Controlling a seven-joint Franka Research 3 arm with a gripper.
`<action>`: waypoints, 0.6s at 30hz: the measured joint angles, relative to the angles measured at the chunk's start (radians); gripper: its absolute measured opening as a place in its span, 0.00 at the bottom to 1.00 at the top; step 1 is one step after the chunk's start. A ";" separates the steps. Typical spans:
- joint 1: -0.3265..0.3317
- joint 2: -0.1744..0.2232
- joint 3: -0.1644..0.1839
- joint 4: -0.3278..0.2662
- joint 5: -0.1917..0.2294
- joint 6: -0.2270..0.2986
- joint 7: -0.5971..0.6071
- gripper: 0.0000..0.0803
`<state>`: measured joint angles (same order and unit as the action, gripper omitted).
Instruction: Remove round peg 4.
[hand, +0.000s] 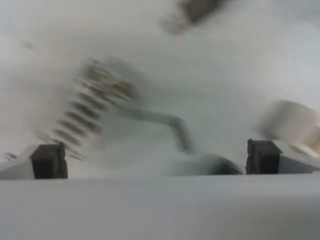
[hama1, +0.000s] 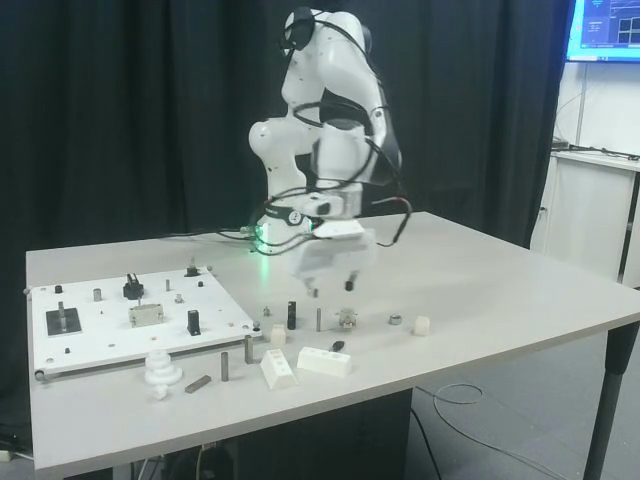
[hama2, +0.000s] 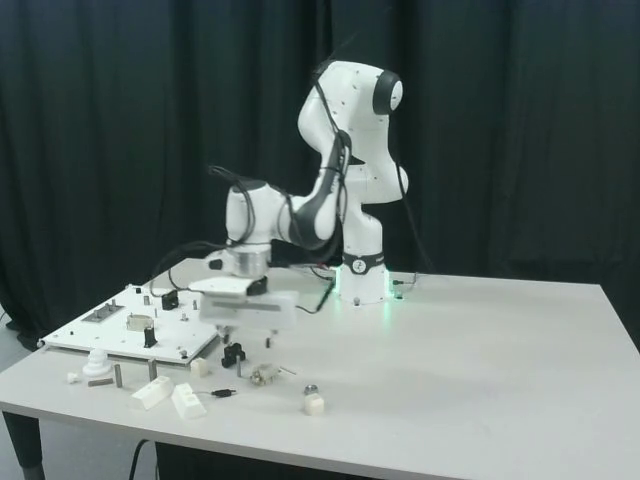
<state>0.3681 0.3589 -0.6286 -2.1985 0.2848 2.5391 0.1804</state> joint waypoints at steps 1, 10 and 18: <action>-0.003 -0.004 -0.013 0.000 -0.005 -0.003 -0.011 1.00; -0.039 -0.036 -0.127 0.002 -0.041 -0.029 -0.124 1.00; -0.083 -0.045 -0.217 0.012 -0.045 -0.033 -0.234 1.00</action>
<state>0.2855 0.3143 -0.8460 -2.1867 0.2402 2.5064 -0.0534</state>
